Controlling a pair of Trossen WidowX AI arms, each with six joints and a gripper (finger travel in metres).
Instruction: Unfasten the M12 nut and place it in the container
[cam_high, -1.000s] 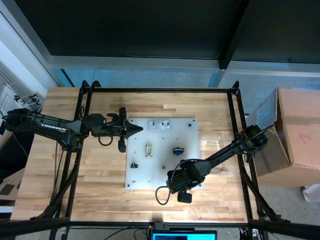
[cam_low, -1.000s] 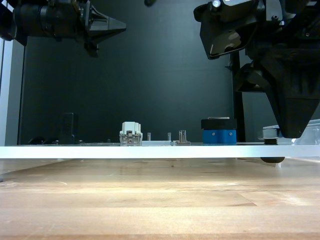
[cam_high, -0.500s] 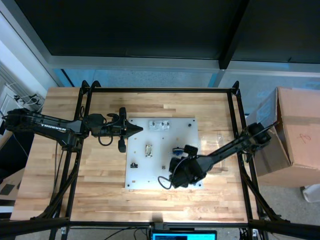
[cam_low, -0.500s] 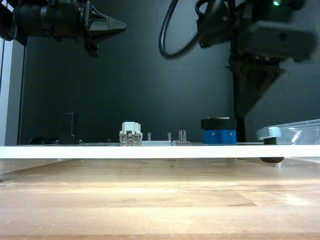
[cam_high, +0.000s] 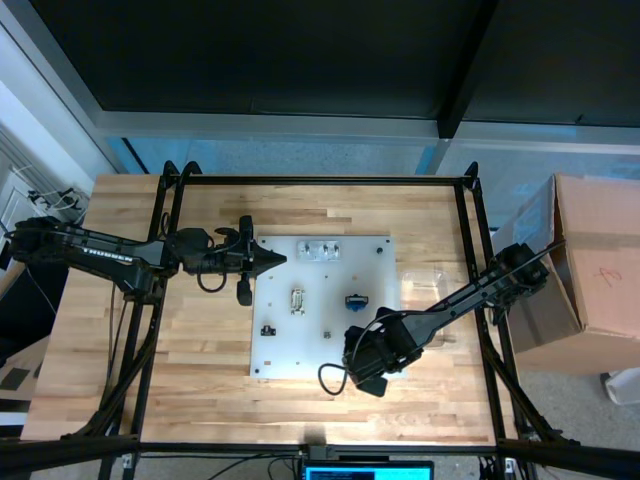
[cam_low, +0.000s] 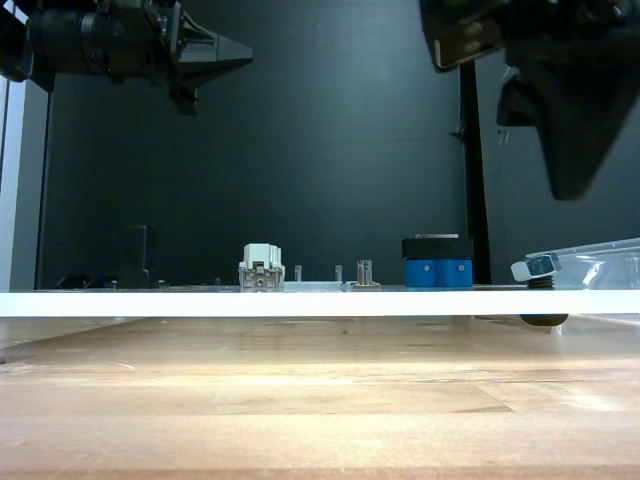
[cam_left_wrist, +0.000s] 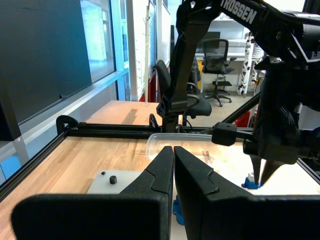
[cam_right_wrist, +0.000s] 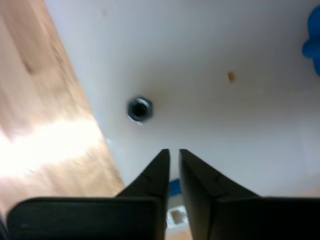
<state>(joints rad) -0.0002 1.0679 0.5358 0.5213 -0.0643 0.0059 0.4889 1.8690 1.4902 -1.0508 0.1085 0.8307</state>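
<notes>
Left pincer, upper left of low view: pressed together, empty, well apart from nut.
Nut, lower right: on stud, ribs showing beneath; not in container.
Right pincer: narrowly spread, empty, above nut and slightly right of it. Nearer arm; regrasp likely needs descent down-left.

White capitals reading "TROSSEN" stand on the black upper link of the right arm, as seen from the left wrist view. White lettering also runs along the left arm in the high view, too small to confirm letter for letter. The cardboard box beside the worktop bears one red handwritten mark, which is not legible.
</notes>
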